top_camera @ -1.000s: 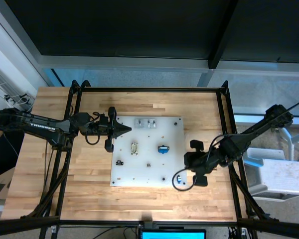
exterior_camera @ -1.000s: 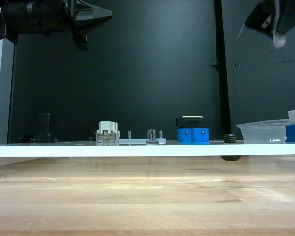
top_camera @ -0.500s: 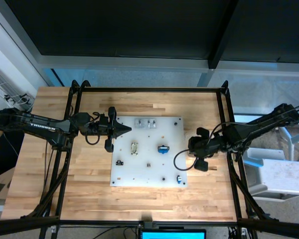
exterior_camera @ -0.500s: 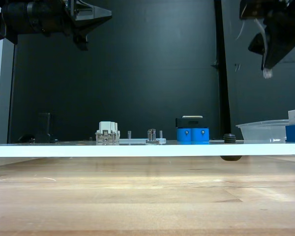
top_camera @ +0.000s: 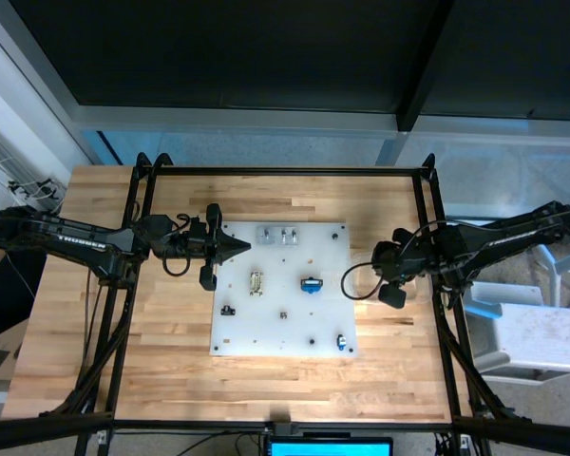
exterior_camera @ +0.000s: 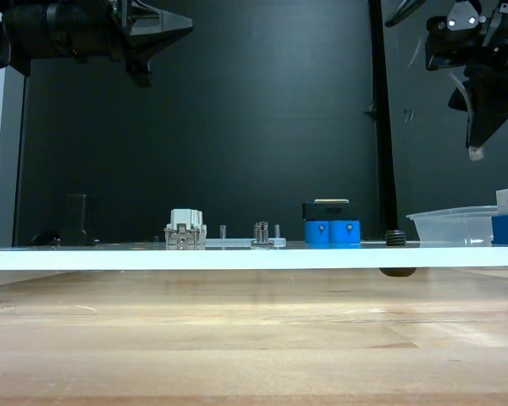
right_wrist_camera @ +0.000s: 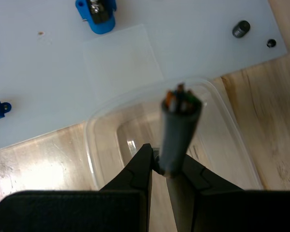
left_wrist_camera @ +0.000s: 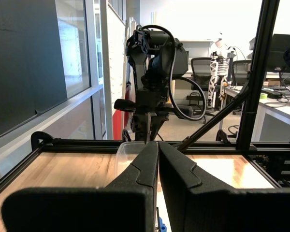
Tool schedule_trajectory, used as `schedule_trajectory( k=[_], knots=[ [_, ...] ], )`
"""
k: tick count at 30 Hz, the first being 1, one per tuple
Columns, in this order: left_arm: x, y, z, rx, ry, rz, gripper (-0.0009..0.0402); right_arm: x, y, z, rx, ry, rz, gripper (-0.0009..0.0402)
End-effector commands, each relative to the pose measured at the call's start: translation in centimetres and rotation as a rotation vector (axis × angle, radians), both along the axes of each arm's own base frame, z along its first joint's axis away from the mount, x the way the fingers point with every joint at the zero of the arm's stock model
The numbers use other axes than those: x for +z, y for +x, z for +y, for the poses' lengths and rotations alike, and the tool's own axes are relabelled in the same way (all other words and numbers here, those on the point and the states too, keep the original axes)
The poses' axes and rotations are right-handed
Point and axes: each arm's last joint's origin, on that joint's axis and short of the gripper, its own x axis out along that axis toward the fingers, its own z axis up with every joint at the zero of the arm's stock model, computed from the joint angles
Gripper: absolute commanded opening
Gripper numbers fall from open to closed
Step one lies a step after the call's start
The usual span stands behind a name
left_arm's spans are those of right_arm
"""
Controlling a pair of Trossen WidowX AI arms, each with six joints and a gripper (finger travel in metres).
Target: Remove the rj45 connector and place it in the container
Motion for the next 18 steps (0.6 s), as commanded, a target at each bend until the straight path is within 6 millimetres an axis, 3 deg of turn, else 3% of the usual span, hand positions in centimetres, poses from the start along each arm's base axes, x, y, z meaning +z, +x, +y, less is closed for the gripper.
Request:
schedule_trajectory(
  k=[1, 18],
  knots=[
    [0.0, 0.0, 0.0, 0.0, 0.0, -0.001, 0.0, -0.2, -0.5, -0.4, -0.018, -0.001, 0.005, 0.0],
    [0.0, 0.0, 0.0, 0.0, 0.0, -0.001, 0.0, -1.2, -2.3, -1.9, -0.085, 0.004, 0.076, 0.0]
  ],
)
